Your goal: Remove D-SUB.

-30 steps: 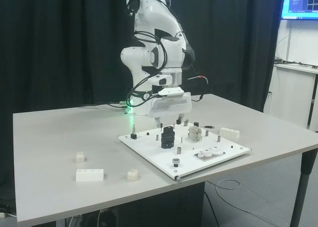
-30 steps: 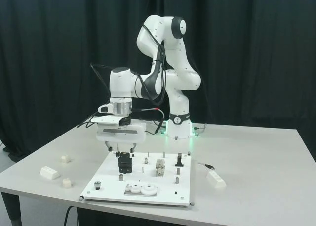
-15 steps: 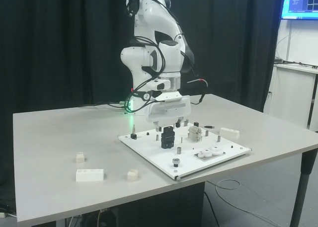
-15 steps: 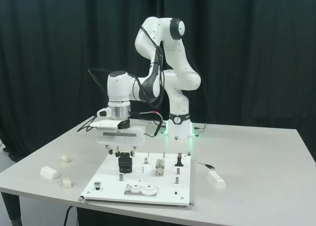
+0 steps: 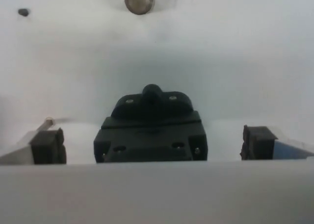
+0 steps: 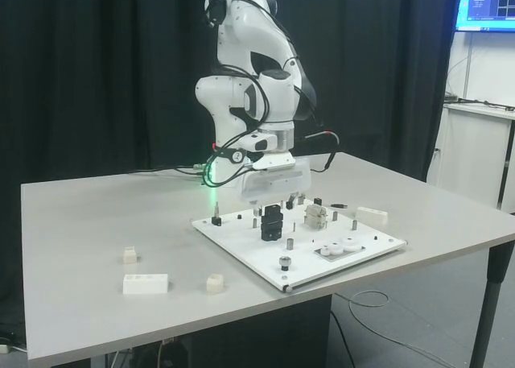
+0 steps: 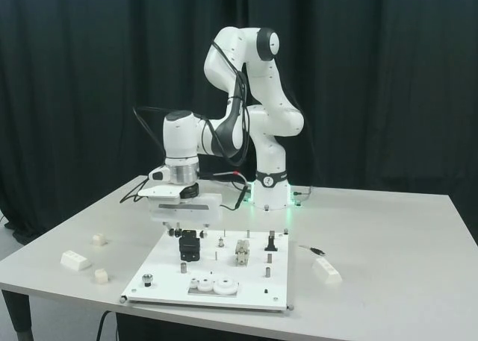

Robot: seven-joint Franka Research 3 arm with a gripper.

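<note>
Second room view: white arm (image 7: pixel 246 110) bent low over the white board (image 7: pixel 216 270) on the grey counter (image 7: pixel 388 259)

The board lies near the counter's front edge, and the black D-SUB (image 7: pixel 190 245) stands upright on its rear part, seated on the board. The gripper (image 7: pixel 184 231) hangs directly above the D-SUB; in the wrist view its fingers (image 5: pixel 47 146) are spread wide, one on each side of the connector (image 5: pixel 149 131) and apart from it. White gears (image 7: pixel 213 285) sit on the board's front edge. Three small white blocks (image 7: pixel 75 260) lie on the counter beside the board, seemingly loose, and another white block (image 7: pixel 326 269) lies on the opposite side
</note>
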